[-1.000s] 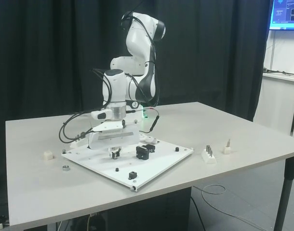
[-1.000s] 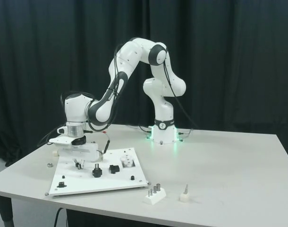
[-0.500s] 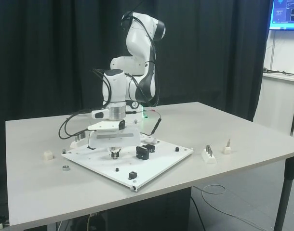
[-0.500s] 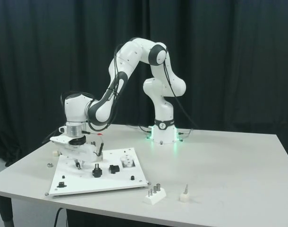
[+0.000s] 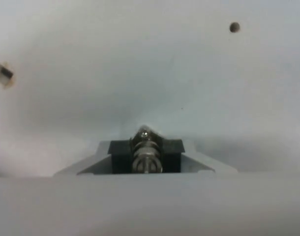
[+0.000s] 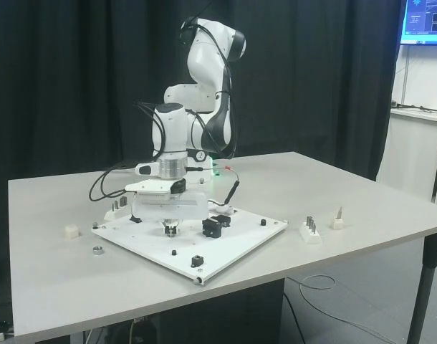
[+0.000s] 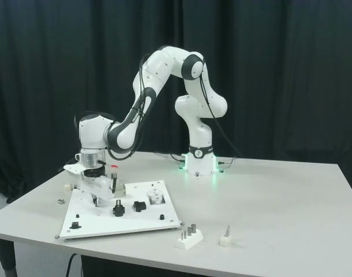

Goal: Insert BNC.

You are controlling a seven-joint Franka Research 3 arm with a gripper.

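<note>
We hold our two-fingered gripper (image 6: 171,228) low over the flat white board (image 6: 236,240). Its fingers are clamped on the small metal BNC connector (image 5: 146,152), directly between them.

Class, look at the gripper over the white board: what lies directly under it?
Under the gripper a metal BNC connector points down at the white board. The wrist view shows bare board beyond it; any socket directly beneath is covered.
</note>
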